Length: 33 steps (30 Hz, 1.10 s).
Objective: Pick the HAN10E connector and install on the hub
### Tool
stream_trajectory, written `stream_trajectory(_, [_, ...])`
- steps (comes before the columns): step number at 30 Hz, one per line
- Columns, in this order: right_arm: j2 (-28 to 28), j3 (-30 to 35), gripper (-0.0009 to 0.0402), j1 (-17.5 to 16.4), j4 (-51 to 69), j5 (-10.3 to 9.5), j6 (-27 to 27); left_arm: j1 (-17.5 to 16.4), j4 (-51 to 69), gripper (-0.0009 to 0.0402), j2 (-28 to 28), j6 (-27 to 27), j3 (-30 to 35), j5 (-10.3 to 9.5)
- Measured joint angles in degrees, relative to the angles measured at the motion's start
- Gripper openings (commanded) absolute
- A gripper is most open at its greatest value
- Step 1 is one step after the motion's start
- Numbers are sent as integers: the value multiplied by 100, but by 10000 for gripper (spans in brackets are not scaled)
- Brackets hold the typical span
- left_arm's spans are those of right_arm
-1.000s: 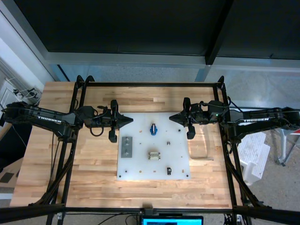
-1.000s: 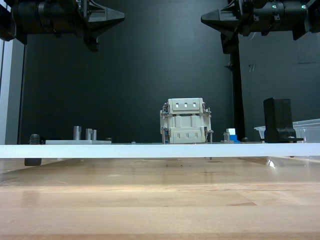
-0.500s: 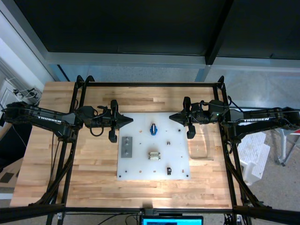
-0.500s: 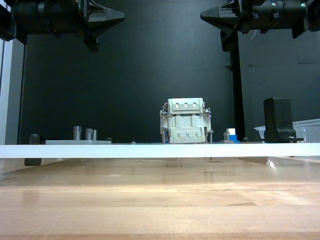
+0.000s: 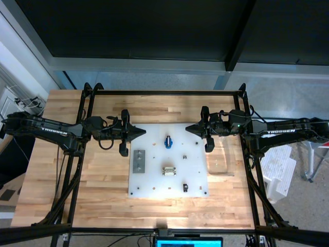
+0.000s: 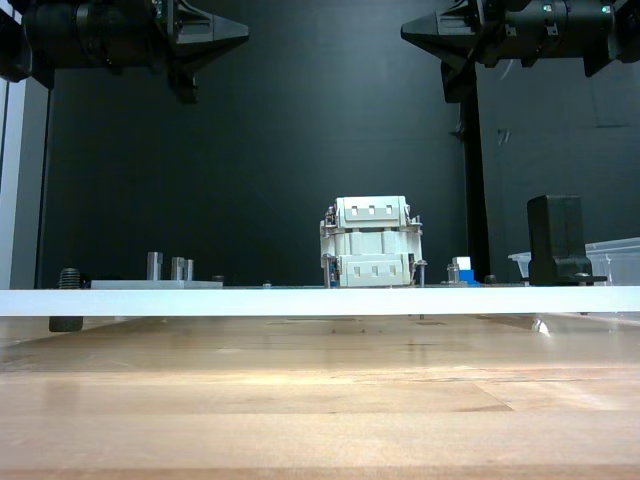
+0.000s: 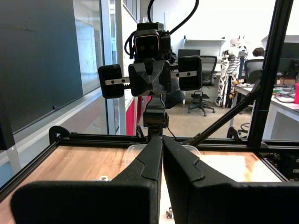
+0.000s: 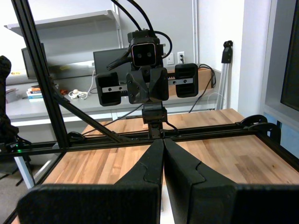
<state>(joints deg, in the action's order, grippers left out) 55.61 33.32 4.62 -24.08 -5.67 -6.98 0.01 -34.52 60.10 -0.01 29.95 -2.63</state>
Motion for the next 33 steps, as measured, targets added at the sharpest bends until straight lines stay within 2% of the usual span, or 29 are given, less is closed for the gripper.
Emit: stream_trajectory(33, [0, 0, 0, 2, 96, 2, -2, 0, 0, 0, 0, 0, -2, 0])
